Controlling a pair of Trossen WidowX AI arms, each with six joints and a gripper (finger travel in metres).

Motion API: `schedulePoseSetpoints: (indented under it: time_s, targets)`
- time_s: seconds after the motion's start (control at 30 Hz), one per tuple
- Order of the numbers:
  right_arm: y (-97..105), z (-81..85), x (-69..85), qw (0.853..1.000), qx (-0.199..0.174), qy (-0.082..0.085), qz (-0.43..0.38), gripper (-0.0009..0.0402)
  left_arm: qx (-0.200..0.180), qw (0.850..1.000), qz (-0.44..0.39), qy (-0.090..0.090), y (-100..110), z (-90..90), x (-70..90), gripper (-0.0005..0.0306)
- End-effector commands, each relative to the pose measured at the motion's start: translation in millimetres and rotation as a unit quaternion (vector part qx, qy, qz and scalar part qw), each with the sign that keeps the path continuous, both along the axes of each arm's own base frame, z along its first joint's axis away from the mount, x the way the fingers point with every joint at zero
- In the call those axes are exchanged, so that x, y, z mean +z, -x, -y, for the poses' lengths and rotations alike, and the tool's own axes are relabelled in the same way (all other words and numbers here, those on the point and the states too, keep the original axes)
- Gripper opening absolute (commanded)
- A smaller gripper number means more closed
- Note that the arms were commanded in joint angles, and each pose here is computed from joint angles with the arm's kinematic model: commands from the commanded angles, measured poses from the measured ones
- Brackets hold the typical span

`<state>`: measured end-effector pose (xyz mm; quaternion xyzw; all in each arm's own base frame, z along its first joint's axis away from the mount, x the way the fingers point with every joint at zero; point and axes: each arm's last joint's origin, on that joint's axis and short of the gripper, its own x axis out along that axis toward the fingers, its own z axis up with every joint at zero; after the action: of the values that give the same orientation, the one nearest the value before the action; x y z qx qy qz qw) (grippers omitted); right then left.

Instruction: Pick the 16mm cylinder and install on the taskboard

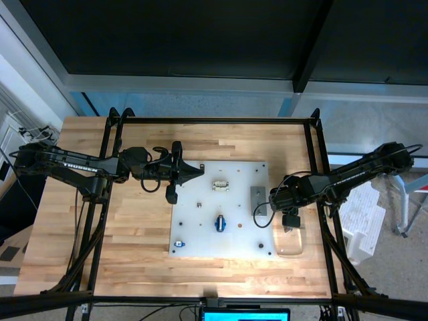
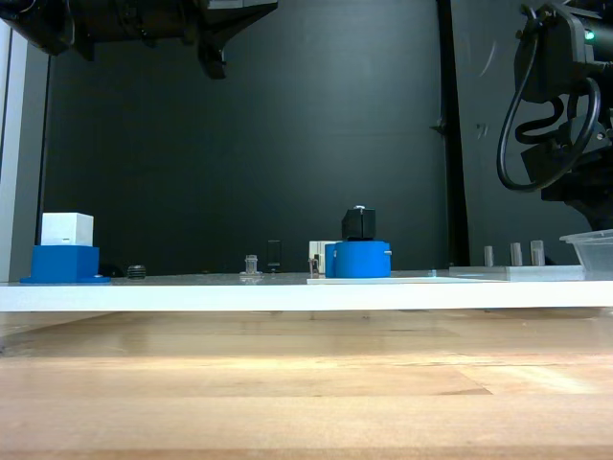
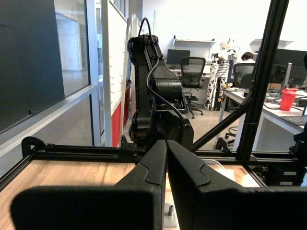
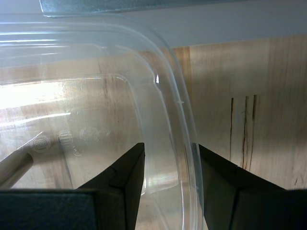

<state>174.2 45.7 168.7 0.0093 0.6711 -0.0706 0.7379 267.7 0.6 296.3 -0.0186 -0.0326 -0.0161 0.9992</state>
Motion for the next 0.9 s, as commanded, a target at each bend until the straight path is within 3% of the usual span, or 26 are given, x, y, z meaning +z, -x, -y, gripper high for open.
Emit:
schedulePoseSetpoints:
  time_s: [0.03, 0.6, 0.9]
  targets:
    - [0, -0.1, -0.1, 1.0, 0.0, 0.0, 0.0, 0.0116, 0.0, 1.0, 0.0, 0.0, 0, -0.1, 0.1, 0.0001]
    - [0, -0.1, 0.6, 1.0, 0.0, 0.0, -0.001, 0.0136, 0.0, 1.0, 0.0, 0.0, 0, -0.1, 0.1, 0.0001]
    - [-2, -0.5, 28.5, 1.0, 0.0, 0.0, -0.004, 0.0175, 0.0, 1.0, 0.0, 0.0, 0, 0.0, 0.1, 0.0001]
